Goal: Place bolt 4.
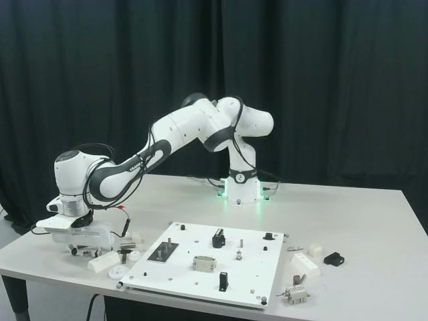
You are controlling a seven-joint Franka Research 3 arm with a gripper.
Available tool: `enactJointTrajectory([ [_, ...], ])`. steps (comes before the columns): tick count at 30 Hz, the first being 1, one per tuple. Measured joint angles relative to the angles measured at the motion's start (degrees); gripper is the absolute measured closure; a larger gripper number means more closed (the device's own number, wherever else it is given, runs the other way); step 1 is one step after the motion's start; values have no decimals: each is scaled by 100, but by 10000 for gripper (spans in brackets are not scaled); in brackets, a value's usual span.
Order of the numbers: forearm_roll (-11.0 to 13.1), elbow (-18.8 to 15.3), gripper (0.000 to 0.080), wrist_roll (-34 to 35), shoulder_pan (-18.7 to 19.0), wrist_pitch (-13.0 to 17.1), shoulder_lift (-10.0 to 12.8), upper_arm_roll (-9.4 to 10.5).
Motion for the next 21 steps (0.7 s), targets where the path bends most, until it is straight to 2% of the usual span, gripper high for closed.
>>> enactJointTrajectory([
  [5,-726,257,317,335,-391,-9,-215,636],
  [6,-855,296,19,418,-462,-13,-258,751],
  [10,-1266,436,19,681,-693,-65,-402,1123],
  [13,-1398,509,7,722,-783,-129,-468,1245],
  [21,-1418,603,7,747,-818,-275,-521,1247],
])
